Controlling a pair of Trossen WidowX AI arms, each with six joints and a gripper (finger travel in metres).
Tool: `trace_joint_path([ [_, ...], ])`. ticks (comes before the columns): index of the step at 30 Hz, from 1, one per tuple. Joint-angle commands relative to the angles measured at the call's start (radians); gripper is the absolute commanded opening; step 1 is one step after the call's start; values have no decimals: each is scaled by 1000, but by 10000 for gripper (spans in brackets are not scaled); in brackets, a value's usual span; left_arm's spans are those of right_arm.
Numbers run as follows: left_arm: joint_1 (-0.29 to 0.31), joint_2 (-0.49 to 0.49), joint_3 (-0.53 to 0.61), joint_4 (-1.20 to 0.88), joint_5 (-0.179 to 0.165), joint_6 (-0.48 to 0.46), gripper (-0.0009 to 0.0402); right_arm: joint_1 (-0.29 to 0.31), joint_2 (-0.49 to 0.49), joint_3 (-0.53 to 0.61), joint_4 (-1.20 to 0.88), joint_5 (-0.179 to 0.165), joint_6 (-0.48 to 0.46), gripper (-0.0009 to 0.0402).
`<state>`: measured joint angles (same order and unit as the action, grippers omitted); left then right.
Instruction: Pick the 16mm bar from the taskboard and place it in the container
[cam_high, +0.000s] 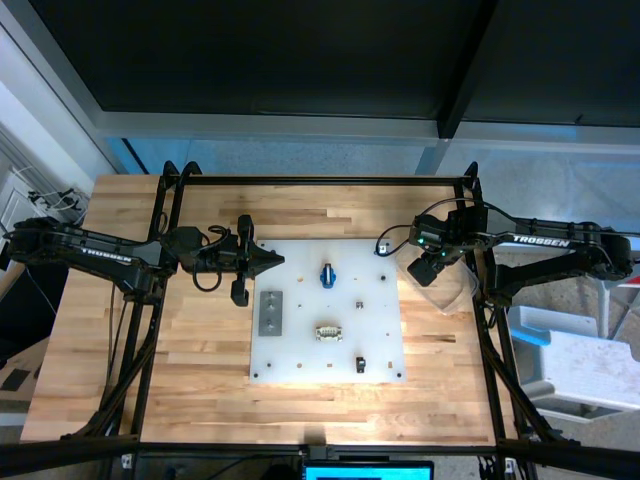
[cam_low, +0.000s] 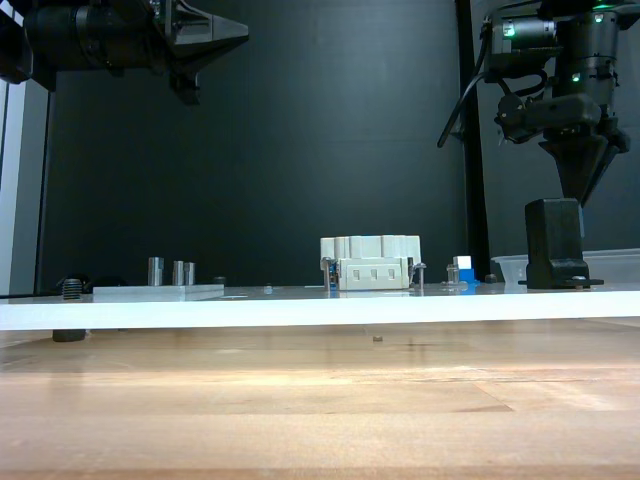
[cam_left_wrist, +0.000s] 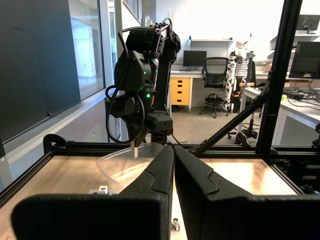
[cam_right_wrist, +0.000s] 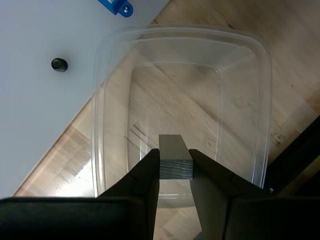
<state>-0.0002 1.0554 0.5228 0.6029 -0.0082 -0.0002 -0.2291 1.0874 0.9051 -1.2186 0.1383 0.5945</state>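
The 16mm bar (cam_right_wrist: 175, 161), a short grey metal piece, is clamped between my right gripper's (cam_right_wrist: 175, 169) fingers. It hangs directly over the container (cam_right_wrist: 260, 56), a clear plastic tub on the wood just off the right edge of the taskboard (cam_right_wrist: 30, 75). From above, the right gripper (cam_high: 425, 268) hovers past the white taskboard's (cam_high: 330, 355) right side. My left gripper (cam_high: 275, 258) is shut on nothing and held high over the board's upper left edge. In the left wrist view its closed fingertips (cam_left_wrist: 173, 150) point across at the container (cam_left_wrist: 125, 165).
On the board sit a grey block (cam_high: 271, 312) with upright pegs (cam_low: 170, 270), a blue knob (cam_high: 327, 275), a white connector (cam_high: 328, 332) and a black fitting (cam_low: 555, 245). A black frame rail (cam_high: 320, 181) borders the table.
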Motion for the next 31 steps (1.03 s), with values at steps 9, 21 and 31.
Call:
trace_joint_path([
  [9, 0, 0, 0, 0, 0, 0, 0, 0, 1, 0, 0, 1, 3, 182],
  [21, 0, 0, 0, 0, 0, 0, 0, 0, 1, 0, 0, 0, 2, 217],
  [31, 0, 0, 0, 0, 0, 0, 0, 0, 1, 0, 0, 0, 3, 216],
])
